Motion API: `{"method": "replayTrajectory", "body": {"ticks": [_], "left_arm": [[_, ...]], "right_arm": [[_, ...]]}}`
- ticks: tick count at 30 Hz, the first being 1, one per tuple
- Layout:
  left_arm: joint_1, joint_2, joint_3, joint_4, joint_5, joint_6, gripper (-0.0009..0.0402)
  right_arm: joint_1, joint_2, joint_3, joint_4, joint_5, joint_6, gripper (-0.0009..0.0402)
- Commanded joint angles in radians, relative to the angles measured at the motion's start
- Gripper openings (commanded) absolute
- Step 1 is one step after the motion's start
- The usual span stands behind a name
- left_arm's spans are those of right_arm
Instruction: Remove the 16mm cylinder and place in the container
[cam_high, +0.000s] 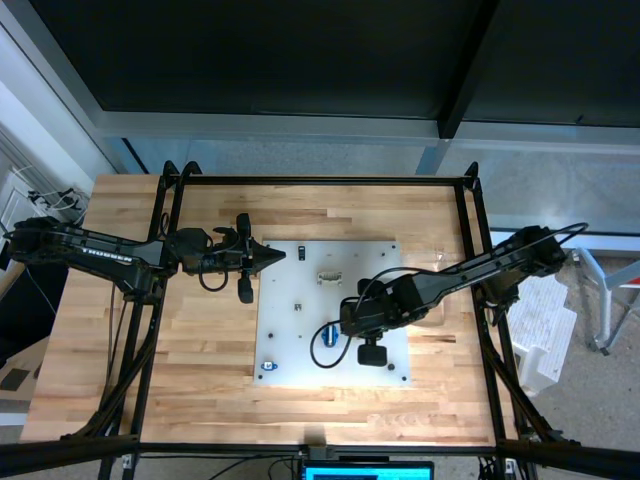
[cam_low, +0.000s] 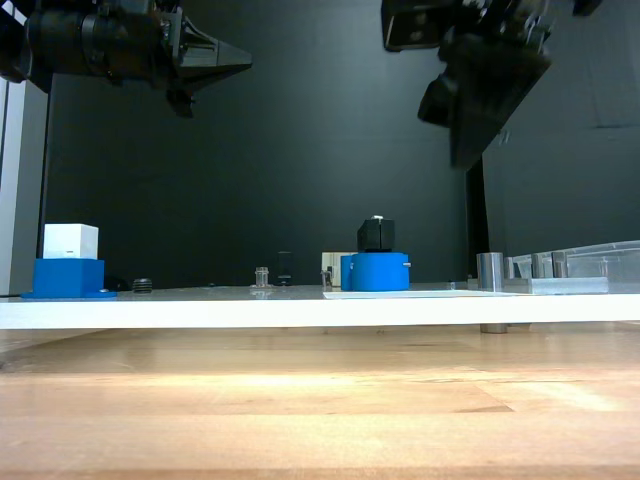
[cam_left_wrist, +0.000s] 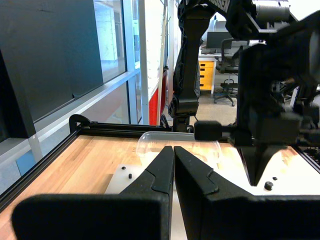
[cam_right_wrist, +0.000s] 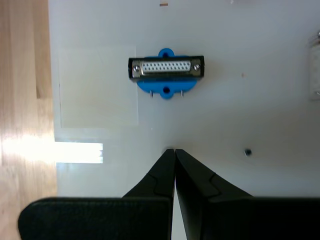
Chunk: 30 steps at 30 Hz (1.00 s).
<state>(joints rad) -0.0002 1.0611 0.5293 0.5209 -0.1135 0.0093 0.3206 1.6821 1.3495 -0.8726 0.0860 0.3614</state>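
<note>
Two closed tools: left end effector (cam_high: 278, 256) and right end effector (cam_high: 345, 320), both above the white board (cam_high: 300, 340) on the table (cam_high: 180, 380).
High view: left one hangs at the board's upper-left edge; right one points down over its middle. Low view: both hang high, while the 16mm cylinder (cam_low: 490, 271) stands upright right of centre, just beside the grey metal block (cam_low: 565, 286), with the container (cam_low: 600, 252) at far right. Left wrist view: fingers pressed together, container (cam_left_wrist: 177, 142) beyond them. Right wrist view: fingers pressed together over bare board, with a blue D-sub connector (cam_right_wrist: 165, 70) beyond their tips.
</note>
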Motion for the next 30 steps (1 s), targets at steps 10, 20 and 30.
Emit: {"method": "replayTrajectory", "body": {"ticks": [10,20,30], "left_arm": [[0.000,0.000,0.000,0.000,0.000,0.000,0.0000],[0.000,0.000,0.000,0.000,0.000,0.000,0.0000],[0.000,0.000,0.000,0.000,0.000,0.000,0.0000]], "right_arm": [[0.001,-0.032,0.002,-0.043,0.001,-0.002,0.0000],[0.001,-0.021,0.002,-0.043,0.001,-0.002,0.0009],[0.011,0.085,0.002,-0.013,0.000,0.000,0.0168]]}}
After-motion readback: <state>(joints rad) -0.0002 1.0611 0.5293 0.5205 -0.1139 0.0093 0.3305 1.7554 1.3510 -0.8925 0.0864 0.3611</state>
